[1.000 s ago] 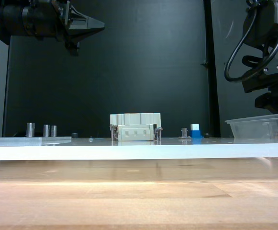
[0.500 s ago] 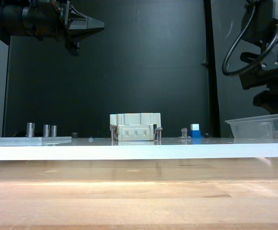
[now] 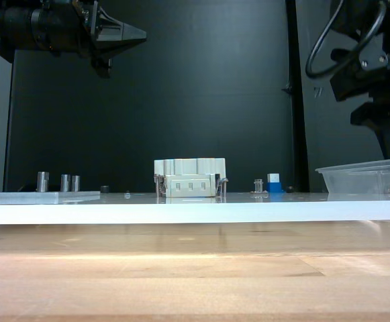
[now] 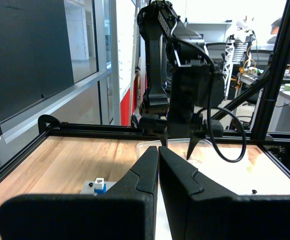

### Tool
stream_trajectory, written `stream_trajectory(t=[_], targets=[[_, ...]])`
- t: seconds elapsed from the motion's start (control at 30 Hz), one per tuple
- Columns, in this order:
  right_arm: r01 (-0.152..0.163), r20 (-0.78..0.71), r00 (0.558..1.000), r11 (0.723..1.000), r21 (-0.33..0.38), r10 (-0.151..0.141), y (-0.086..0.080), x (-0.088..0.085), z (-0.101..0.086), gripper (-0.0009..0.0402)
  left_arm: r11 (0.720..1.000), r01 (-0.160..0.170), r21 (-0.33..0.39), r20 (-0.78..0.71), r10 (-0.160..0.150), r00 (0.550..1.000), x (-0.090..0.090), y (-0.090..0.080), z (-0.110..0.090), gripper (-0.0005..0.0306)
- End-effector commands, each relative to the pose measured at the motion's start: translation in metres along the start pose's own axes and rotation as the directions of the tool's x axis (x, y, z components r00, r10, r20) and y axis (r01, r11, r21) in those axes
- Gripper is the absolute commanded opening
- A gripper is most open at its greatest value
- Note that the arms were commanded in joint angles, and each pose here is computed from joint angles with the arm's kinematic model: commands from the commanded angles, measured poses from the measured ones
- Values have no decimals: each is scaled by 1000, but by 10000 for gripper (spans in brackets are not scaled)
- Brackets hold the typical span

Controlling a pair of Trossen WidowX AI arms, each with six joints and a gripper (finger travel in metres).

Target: Remove the HAN10-E connector and place it in the container

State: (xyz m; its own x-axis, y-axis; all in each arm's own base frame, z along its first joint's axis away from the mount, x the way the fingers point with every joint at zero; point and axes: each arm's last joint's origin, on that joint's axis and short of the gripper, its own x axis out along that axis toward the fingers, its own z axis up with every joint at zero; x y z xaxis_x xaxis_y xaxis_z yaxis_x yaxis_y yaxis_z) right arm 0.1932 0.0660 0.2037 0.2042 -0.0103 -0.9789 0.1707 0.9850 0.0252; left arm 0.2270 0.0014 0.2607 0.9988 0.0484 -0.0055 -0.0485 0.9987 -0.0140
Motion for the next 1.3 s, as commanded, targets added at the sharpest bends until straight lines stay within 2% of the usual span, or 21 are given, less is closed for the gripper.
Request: stream_trajectory(t=[0.03,0.4,0.57,0.73,1.3], targets=[[0,0,1000,1000,0,0,0,-11,3,228,1000,0,0,0,0,1000,0,0,0,0],[-5,11,1000,1000,2,5,-1,-48,5,199,1000,0,0,0,0,1000,0,0,0,0],[-14,26,1000,1000,4,14,-3,-58,3,187,1000,0,0,0,0,1000,0,0,0,0],[-21,39,999,1000,7,21,-5,-63,1,177,1000,0,0,0,0,1000,0,0,0,0],[-22,40,999,1000,7,21,-5,-63,1,164,1000,0,0,0,0,1000,0,0,0,0]])
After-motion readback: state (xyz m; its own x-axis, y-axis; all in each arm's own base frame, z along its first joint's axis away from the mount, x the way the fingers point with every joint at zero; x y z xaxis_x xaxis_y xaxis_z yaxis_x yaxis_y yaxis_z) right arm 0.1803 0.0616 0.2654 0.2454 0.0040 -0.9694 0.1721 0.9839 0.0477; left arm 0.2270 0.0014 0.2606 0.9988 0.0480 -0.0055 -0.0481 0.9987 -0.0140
